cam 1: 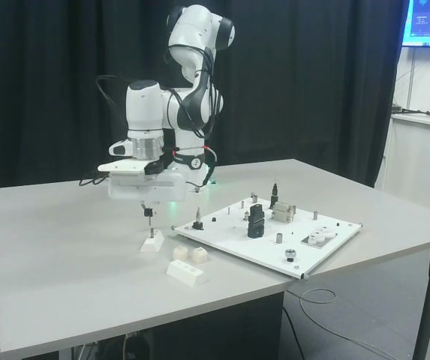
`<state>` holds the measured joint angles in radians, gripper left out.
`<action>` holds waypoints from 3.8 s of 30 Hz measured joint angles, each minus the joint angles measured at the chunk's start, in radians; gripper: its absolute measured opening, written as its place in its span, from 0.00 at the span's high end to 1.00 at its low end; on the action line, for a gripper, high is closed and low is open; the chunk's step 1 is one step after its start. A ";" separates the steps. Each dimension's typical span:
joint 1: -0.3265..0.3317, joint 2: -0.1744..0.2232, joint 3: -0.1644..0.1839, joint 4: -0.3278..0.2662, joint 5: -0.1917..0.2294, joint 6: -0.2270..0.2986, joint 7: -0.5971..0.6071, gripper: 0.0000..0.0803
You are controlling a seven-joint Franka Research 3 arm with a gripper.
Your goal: Insert square peg 1.
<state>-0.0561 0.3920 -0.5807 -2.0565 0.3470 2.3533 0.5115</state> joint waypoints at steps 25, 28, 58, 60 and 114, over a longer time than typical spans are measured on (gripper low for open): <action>0.000 -0.020 -0.002 0.009 -0.012 -0.021 0.000 0.96; 0.000 -0.020 -0.002 0.010 -0.012 -0.021 0.000 0.96; 0.002 -0.021 -0.005 0.023 -0.012 -0.022 0.017 0.96; 0.004 -0.023 -0.005 0.023 -0.012 -0.028 0.025 0.96; 0.427 -0.247 -0.002 -0.126 -0.148 -0.240 0.722 0.96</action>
<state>0.3707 0.1448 -0.5829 -2.1826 0.1985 2.1136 1.2331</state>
